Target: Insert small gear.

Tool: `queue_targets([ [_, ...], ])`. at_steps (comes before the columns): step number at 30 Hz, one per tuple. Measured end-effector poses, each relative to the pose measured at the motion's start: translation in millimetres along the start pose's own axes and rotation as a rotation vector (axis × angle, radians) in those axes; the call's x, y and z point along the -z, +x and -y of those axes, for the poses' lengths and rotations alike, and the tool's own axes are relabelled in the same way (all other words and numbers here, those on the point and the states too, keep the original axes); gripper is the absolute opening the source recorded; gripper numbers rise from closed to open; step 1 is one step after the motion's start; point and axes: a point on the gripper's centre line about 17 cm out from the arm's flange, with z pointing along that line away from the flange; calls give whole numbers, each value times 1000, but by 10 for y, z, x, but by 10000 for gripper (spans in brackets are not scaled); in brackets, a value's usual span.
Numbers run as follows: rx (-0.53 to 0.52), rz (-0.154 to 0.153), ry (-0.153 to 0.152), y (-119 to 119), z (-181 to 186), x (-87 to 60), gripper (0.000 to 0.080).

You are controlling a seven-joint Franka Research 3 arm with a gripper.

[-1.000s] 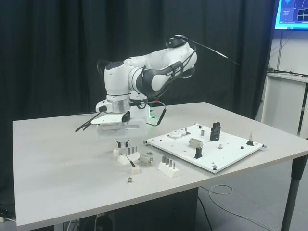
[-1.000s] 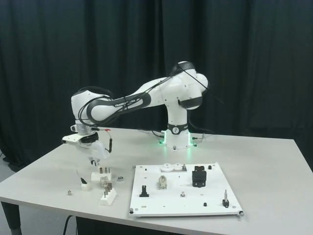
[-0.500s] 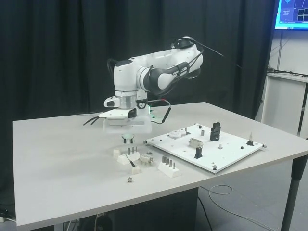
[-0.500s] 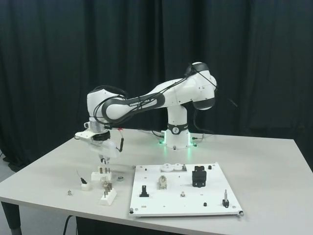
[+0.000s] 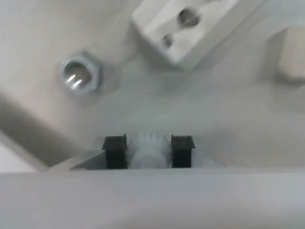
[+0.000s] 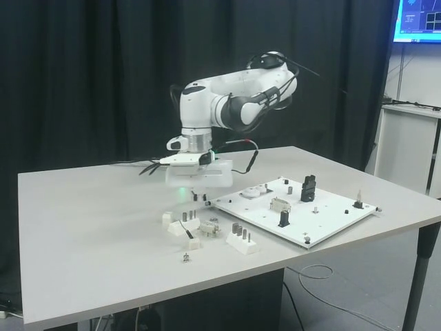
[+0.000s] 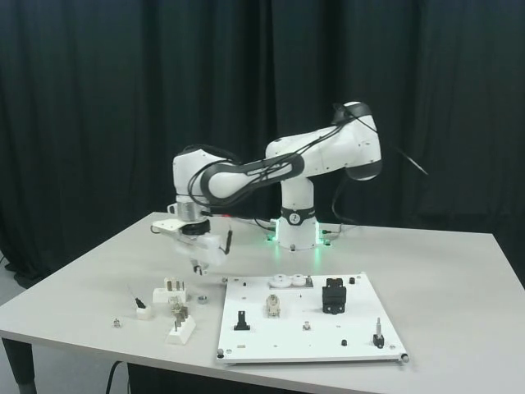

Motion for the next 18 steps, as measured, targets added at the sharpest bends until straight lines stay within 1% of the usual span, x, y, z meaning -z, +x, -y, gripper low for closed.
queue_targets([
  [7,-19,-19,-9,-217,216,-39,196],
  [18,-48,-38,-29,-495,598,-78,196],
])
